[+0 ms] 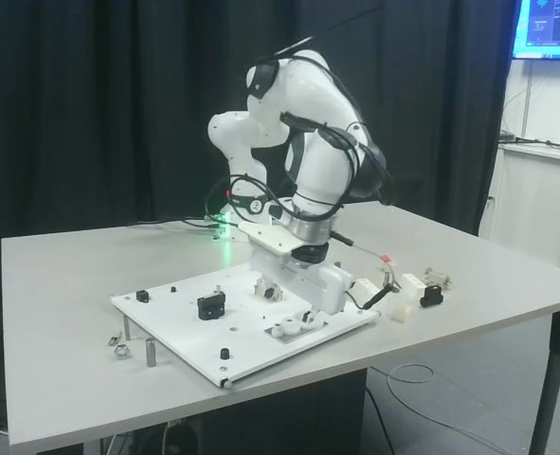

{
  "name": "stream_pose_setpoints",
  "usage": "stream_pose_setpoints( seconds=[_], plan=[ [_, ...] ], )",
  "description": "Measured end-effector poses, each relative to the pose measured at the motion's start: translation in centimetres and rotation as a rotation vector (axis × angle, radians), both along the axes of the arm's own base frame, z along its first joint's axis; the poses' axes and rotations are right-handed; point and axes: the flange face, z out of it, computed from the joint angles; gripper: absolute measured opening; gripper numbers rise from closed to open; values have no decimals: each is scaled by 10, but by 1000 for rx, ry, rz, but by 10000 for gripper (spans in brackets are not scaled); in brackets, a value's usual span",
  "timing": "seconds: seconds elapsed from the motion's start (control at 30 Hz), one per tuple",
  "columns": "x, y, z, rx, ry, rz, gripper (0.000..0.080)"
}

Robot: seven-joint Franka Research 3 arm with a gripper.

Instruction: Remove small gear.

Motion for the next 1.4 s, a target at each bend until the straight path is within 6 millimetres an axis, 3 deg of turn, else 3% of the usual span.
stream_pose_setpoints(
  seconds=[0.63, 1.4],
  plan=[
    [-28, -9, 1, -51, -234, 38, 800],
    [-43, -21, -25, -21, -313, 51, 800]
  ],
)
